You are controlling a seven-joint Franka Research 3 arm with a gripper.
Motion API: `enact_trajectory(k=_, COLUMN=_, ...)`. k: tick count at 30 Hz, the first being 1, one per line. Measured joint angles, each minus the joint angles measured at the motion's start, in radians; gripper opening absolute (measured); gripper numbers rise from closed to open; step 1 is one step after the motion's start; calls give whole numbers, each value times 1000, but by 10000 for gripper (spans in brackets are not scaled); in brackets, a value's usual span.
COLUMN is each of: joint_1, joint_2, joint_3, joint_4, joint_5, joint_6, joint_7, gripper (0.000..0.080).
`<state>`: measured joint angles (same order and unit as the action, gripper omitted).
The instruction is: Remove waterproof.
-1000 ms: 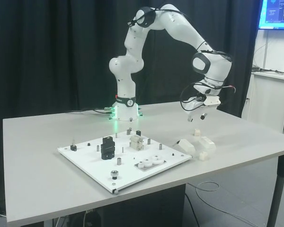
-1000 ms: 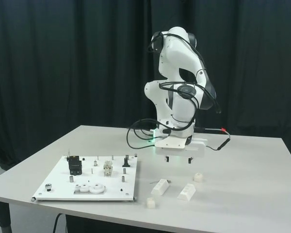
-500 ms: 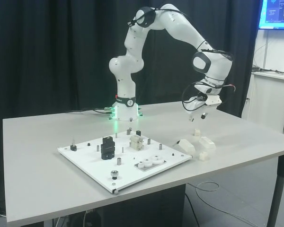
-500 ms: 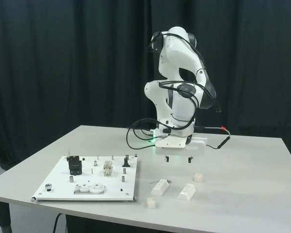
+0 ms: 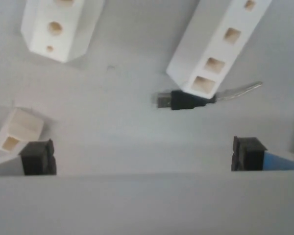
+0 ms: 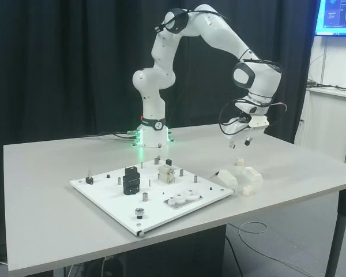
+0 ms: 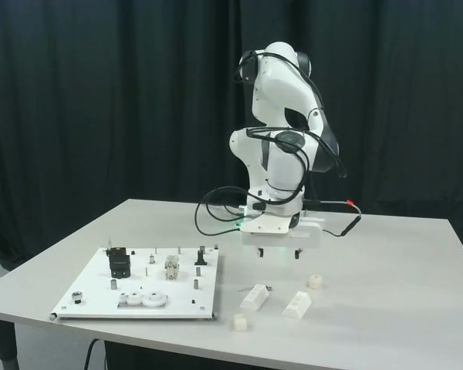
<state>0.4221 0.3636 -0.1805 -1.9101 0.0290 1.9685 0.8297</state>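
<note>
Above the loose white parts at the far end of the grey table (image 6: 52, 173), the white arm's two-fingered gripper (image 7: 278, 253) hangs in the air, well clear of everything. Its black fingertips (image 5: 37, 157) stand wide apart with nothing between them — empty, touching nothing. Which piece is the waterproof part I can only judge: likely the long white block with square sockets (image 5: 219, 45), since a small black plug with a thin cable (image 5: 183, 100) sits at its end. Seen from the wrist, that block lies below the claw and a little ahead of the fingertips, its long axis slanted against the line joining them. The white assembly board (image 6: 104, 193) lies well apart.
</note>
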Motion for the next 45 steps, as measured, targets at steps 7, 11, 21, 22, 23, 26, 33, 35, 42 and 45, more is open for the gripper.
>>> enact_trajectory(k=7, joint_1=-36, joint_2=0, joint_3=-3, joint_4=6, joint_5=-25, joint_6=0, joint_7=-42, gripper=800)
enact_trajectory(k=11, joint_1=-63, joint_2=-1, joint_3=-5, joint_4=6, joint_5=-47, joint_6=-3, joint_7=-73, gripper=800)
enact_trajectory(k=21, joint_1=-146, joint_2=-13, joint_3=-5, joint_4=-7, joint_5=-91, joint_6=-18, joint_7=-168, gripper=800)
enact_trajectory(k=22, joint_1=-154, joint_2=-15, joint_3=-5, joint_4=-9, joint_5=-93, joint_6=-18, joint_7=-171, gripper=800)
enact_trajectory(k=23, joint_1=-164, joint_2=-18, joint_3=-6, joint_4=-13, joint_5=-96, joint_6=-18, joint_7=-176, gripper=800)
enact_trajectory(k=26, joint_1=-191, joint_2=-28, joint_3=-6, joint_4=-27, joint_5=-103, joint_6=-18, joint_7=-195, gripper=800)
enact_trajectory(k=33, joint_1=-254, joint_2=-54, joint_3=-10, joint_4=-66, joint_5=-113, joint_6=-10, joint_7=-263, gripper=800)
enact_trajectory(k=35, joint_1=-271, joint_2=-63, joint_3=-12, joint_4=-80, joint_5=-114, joint_6=-2, joint_7=-280, gripper=800)
enact_trajectory(k=42, joint_1=-318, joint_2=-92, joint_3=-32, joint_4=-133, joint_5=-114, joint_6=56, joint_7=-334, gripper=800)
enact_trajectory(k=45, joint_1=-328, joint_2=-101, joint_3=-52, joint_4=-152, joint_5=-114, joint_6=84, joint_7=-357, gripper=800)
